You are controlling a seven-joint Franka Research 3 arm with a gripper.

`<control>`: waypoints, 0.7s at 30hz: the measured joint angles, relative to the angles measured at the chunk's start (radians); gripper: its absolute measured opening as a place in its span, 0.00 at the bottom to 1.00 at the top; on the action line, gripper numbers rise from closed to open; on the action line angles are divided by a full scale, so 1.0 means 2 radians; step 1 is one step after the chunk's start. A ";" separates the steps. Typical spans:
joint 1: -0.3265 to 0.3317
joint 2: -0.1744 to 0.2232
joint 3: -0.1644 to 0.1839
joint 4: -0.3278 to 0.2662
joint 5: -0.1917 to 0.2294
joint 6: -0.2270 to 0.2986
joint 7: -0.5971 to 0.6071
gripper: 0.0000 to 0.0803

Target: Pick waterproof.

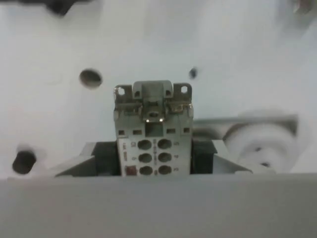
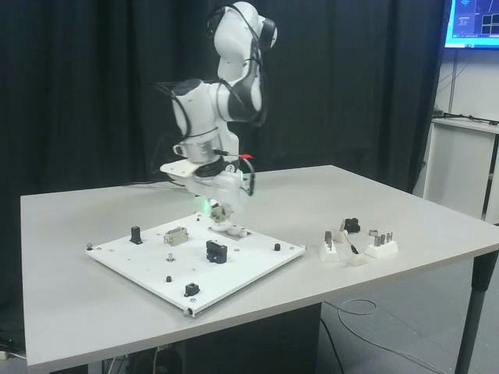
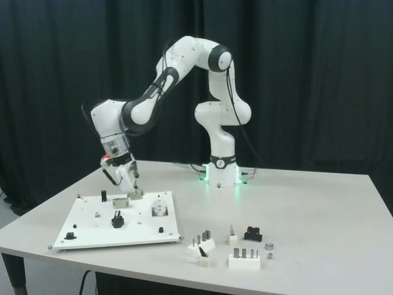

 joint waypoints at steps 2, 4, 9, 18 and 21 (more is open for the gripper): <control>0.011 0.000 0.000 -0.001 0.000 0.000 0.010 0.38; 0.023 0.000 0.000 -0.002 0.000 0.000 0.020 0.38; 0.052 0.000 0.000 -0.005 0.000 0.000 0.039 0.38; 0.107 0.000 0.000 -0.011 -0.002 0.005 0.075 0.38; 0.125 0.000 0.000 -0.012 -0.004 0.006 0.088 0.38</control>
